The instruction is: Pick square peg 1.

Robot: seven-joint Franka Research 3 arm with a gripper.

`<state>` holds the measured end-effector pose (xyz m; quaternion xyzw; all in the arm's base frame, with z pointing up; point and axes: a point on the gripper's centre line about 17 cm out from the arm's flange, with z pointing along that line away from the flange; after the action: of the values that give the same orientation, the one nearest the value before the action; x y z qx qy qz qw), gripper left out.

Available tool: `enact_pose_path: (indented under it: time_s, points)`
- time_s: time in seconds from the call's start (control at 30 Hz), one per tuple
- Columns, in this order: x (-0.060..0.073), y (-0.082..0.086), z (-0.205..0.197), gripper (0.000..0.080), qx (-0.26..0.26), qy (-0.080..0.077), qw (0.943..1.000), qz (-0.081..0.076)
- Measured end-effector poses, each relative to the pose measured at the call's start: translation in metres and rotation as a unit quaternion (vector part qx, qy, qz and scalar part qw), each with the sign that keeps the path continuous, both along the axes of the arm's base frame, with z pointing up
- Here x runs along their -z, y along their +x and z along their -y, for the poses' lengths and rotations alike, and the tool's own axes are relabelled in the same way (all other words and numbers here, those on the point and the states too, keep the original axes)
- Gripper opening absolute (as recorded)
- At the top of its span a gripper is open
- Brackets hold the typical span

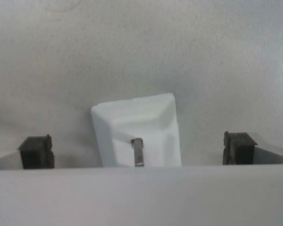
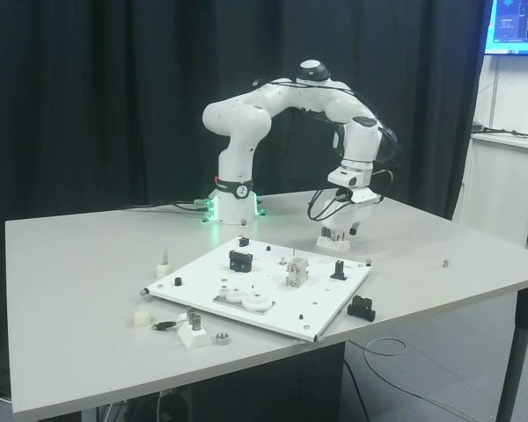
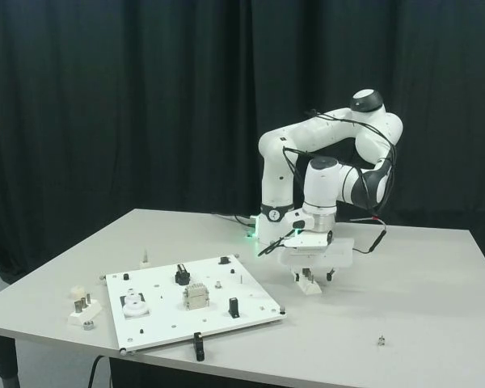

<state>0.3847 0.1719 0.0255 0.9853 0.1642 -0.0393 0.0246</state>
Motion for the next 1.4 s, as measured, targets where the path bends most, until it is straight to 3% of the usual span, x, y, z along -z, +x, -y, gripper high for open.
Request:
enact_pose_path:
  time_s: [0.37, 0.4, 0.57, 0.6, 0.9, 0.93, 1.07, 1.1, 1.4]
  points:
    - [0.0053, -0.003, 0.0007, 0.08, 0.005, 0.002, 1.0, -0.005]
    - [0.0054, -0.003, 0.0007, 0.0683, 0.006, 0.002, 1.0, -0.006]
    - [0.0055, -0.003, 0.0009, 0.0683, 0.01, 0.001, 0.9999, -0.005]
    - [0.0055, -0.003, 0.0009, 0.0502, 0.01, 0.001, 0.9999, -0.005]
    - [0.0055, -0.0029, 0.001, 0.0502, 0.01, 0.001, 0.9999, -0.005]
    - [0.0055, -0.0029, 0.001, 0.0138, 0.01, 0.001, 0.9999, -0.005]
    - [0.0055, -0.0029, 0.0009, 0.0138, 0.01, 0.001, 0.9999, -0.005]
    - [0.0055, -0.0029, 0.0008, 0.0035, 0.01, 0.002, 0.9999, -0.005]
    - [0.0055, -0.0009, -0.0028, 0.0028, 0.011, 0.007, 0.9999, -0.002]
